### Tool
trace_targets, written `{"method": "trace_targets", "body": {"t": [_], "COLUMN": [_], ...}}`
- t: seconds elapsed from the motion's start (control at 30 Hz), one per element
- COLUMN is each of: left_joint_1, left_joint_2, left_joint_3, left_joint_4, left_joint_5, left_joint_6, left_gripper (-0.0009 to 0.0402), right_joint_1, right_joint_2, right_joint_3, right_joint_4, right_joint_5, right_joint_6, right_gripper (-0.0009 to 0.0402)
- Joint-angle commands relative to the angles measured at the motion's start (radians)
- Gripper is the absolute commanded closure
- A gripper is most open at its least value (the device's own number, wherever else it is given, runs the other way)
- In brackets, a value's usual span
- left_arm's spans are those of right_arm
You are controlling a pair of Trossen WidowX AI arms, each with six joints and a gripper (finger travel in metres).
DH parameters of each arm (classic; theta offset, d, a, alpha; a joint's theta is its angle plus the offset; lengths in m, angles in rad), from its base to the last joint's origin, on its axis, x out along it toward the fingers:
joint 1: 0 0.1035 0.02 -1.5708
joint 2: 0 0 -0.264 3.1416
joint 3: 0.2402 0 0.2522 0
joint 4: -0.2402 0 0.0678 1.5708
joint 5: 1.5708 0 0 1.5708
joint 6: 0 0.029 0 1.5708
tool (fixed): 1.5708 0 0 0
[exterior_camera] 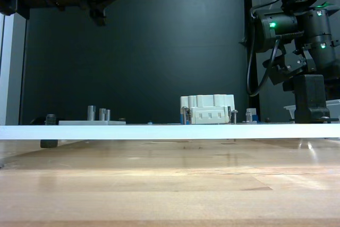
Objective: Pick the HAN10E connector and install on the hub
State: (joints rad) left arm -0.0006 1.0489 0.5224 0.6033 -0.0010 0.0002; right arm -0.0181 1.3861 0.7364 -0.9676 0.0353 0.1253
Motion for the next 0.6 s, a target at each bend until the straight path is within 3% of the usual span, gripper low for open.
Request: {"method": "trace_targets", "body": {"t": [0.03, 0.6], "left_joint_1": [0.000, 0.000], "left_joint_2": [0.000, 0.000], "left_joint_3": [0.000, 0.000], "left_joint_4": [0.000, 0.000], "left_joint_5": [0.000, 0.000], "left_joint_6": [0.000, 0.000], "left_gripper": [0.0393, 0.0393], "right_joint_1": [0.000, -0.033], "right_joint_2": [0.000, 0.000], "right_joint_3": [0.000, 0.000], "right_joint_4": [0.007, 0.012], "right_joint_5": [-0.002, -0.001], "right_joint_6": [0.001, 0.004], "right_gripper": [0.0249, 0.0375]}}
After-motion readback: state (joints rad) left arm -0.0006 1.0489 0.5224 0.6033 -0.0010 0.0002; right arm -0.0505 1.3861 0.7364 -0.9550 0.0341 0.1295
